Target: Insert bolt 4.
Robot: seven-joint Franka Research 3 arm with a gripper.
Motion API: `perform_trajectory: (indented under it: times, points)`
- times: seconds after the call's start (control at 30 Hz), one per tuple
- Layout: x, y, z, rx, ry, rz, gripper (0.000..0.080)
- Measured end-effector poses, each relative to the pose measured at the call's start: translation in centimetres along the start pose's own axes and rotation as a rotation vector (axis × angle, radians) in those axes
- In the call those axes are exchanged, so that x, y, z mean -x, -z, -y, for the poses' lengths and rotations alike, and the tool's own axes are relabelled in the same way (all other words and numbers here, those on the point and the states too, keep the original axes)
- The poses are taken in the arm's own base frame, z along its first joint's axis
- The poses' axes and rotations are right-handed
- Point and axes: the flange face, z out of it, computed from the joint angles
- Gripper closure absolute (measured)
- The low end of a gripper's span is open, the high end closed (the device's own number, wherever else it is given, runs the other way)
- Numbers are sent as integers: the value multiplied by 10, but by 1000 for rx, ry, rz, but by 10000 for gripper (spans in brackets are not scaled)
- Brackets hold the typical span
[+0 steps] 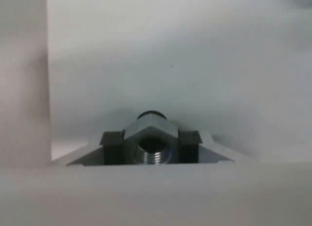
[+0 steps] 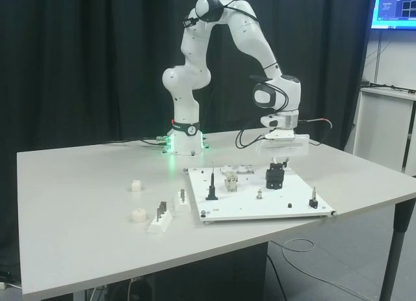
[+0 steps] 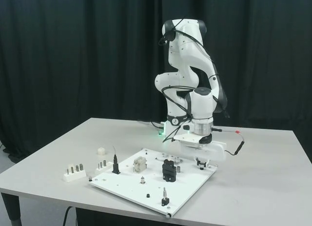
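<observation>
In the wrist view my gripper (image 1: 152, 149) is shut on a grey metal bolt (image 1: 152, 138), with its threaded end facing the camera. The black pads (image 1: 112, 146) press on it from both sides. Beneath it is plain white surface. In the room views the gripper (image 2: 278, 159) (image 3: 200, 162) hangs low over the far right part of the white assembly board (image 2: 260, 207) (image 3: 146, 189), just behind a black fixture (image 2: 274, 176) (image 3: 168, 170). The bolt itself is too small to make out in the room views.
The board carries a black post (image 2: 212, 187) (image 3: 115, 166), a small metal block (image 2: 230, 182) (image 3: 140, 164) and short pins (image 2: 313, 198) (image 3: 165, 196). A white bolt holder (image 2: 160, 218) (image 3: 74, 173) and small white blocks (image 2: 136, 184) (image 3: 101, 151) stand on the grey table left of the board.
</observation>
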Motion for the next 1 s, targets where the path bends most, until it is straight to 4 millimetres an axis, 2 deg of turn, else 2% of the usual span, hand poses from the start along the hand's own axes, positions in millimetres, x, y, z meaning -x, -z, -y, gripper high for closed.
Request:
perform_trajectory:
  times: [1.0]
  points:
    - [1, 0, 0, -9, -607, 1, 577]
